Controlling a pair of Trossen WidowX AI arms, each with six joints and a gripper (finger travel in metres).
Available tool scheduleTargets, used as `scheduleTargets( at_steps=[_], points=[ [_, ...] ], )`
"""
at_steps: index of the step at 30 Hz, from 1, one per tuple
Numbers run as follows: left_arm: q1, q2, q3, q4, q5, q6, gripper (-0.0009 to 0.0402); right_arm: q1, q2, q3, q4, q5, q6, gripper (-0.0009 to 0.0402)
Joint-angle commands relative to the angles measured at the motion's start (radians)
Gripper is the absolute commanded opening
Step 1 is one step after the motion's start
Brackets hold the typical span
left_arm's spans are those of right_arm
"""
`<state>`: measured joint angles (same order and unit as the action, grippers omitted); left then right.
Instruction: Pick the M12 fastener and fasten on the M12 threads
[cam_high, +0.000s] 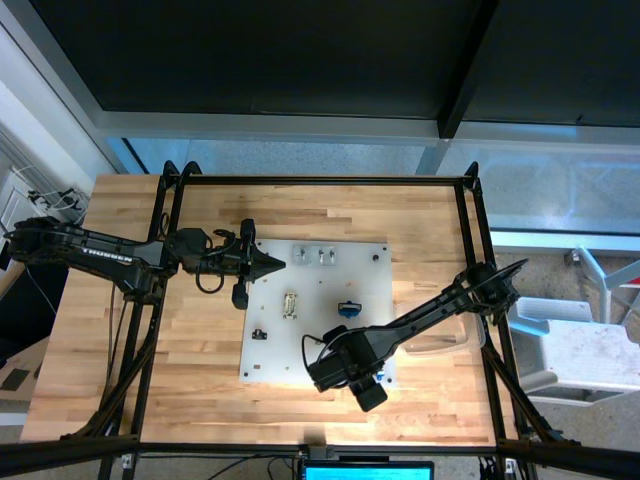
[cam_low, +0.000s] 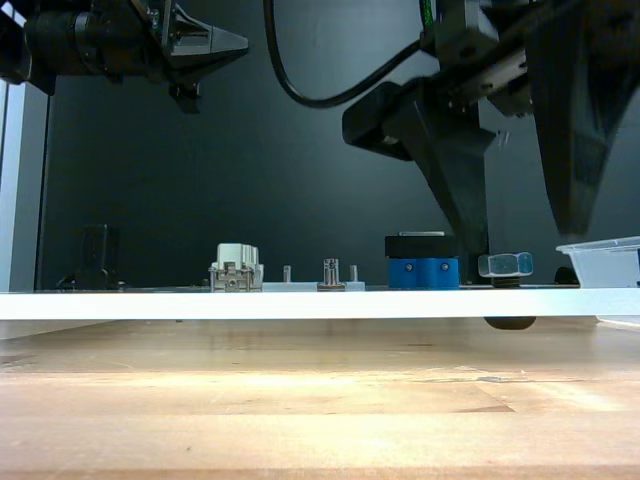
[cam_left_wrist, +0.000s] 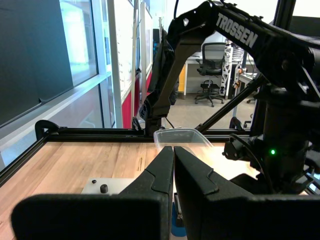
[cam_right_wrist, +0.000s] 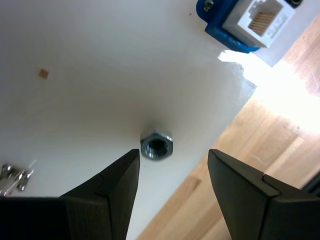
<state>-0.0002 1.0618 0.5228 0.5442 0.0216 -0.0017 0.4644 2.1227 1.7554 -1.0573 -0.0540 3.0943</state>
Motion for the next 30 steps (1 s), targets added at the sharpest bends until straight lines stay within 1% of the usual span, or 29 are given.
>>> scheduleTargets(
  at_steps=[1, 3, 5, 6, 8, 9, 10, 13, 19, 22, 24, 30],
  points=[
    [0.000, 0.000, 0.000, 0.000, 0.000, 0.000, 0.0000, 0.001, -0.030, 0.002, 0.001, -0.001, -0.038, 0.0188],
    [0.000, 0.000, 0.000, 0.000, 0.000, 0.000, 0.0000, 0.000, -0.049, 0.002, 0.002, -0.002, -0.084, 0.0188],
    [0.000, 0.000, 0.000, 0.000, 0.000, 0.000, 0.0000, 0.000, -0.067, 0.002, 0.000, 0.001, -0.184, 0.0189],
    [0.000, 0.000, 0.000, 0.000, 0.000, 0.000, 0.0000, 0.000, -0.073, 0.002, -0.002, 0.011, -0.256, 0.0189],
    [0.000, 0.000, 0.000, 0.000, 0.000, 0.000, 0.0000, -0.001, -0.084, 0.002, -0.019, 0.013, -0.426, 0.0188],
    [0.000, 0.000, 0.000, 0.000, 0.000, 0.000, 0.0000, -0.001, -0.086, 0.002, -0.042, 0.014, -0.489, 0.0188],
    [0.000, 0.000, 0.000, 0.000, 0.000, 0.000, 0.0000, -0.001, -0.087, 0.002, -0.061, 0.023, -0.547, 0.0188],
    [0.000, 0.000, 0.000, 0.000, 0.000, 0.000, 0.0000, -0.001, -0.092, 0.001, -0.088, 0.065, -0.735, 0.0189],
    [0.000, 0.000, 0.000, 0.000, 0.000, 0.000, 0.0000, 0.001, -0.089, 0.001, -0.092, 0.061, -1.153, 0.0189],
    [0.000, 0.000, 0.000, 0.000, 0.000, 0.000, 0.0000, 0.001, -0.085, 0.001, -0.094, 0.061, -1.434, 0.0189],
    [0.000, 0.000, 0.000, 0.000, 0.000, 0.000, 0.0000, 0.001, -0.084, -0.002, -0.094, 0.062, -1.595, 0.0189],
    [0.000, 0.000, 0.000, 0.000, 0.000, 0.000, 0.0000, 0.001, -0.085, -0.007, -0.099, 0.063, -1.970, 0.0189]
  ],
)
